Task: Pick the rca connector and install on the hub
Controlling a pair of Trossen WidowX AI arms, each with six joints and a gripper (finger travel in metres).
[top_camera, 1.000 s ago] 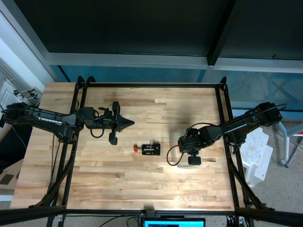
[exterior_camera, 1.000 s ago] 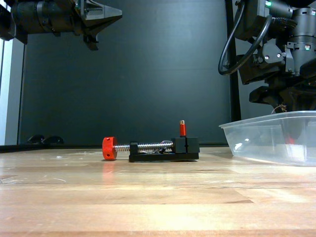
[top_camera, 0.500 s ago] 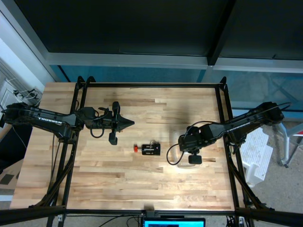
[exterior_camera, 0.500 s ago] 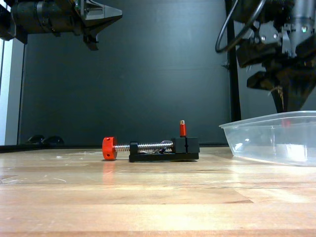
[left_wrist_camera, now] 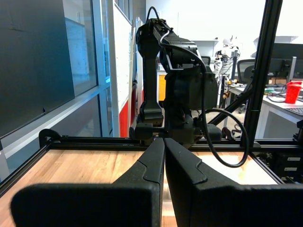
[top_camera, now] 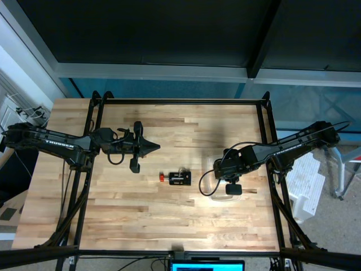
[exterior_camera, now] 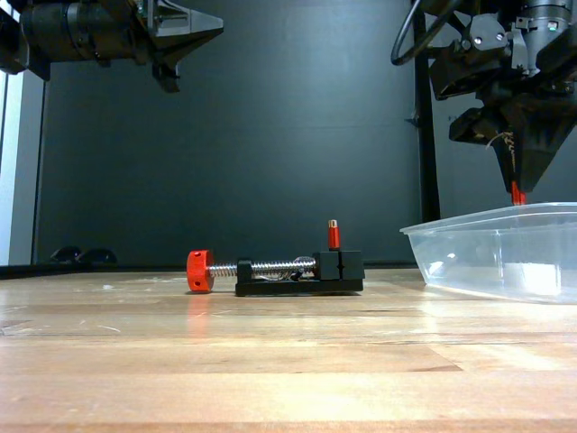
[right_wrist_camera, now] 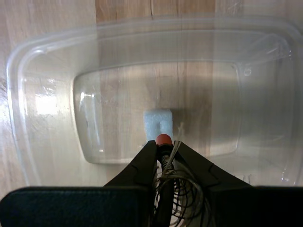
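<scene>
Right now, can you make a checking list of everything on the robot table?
Surface: wooden table, pale planks.
Job's things: hub flat on the table, red post upright on it; rca connector in the right gripper.
Clutter: clear tray holding a white foam piece.
Grippers: left gripper shut, high over the table's left side; right gripper shut on the connector, above the tray.
Cables: thin wires trailing from the connector.
Surroundings: black frame around the table.

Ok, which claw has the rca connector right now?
The right claw, shut on the red-tipped rca connector above the clear tray. The left claw hangs shut and empty, high over the left of the table.
</scene>
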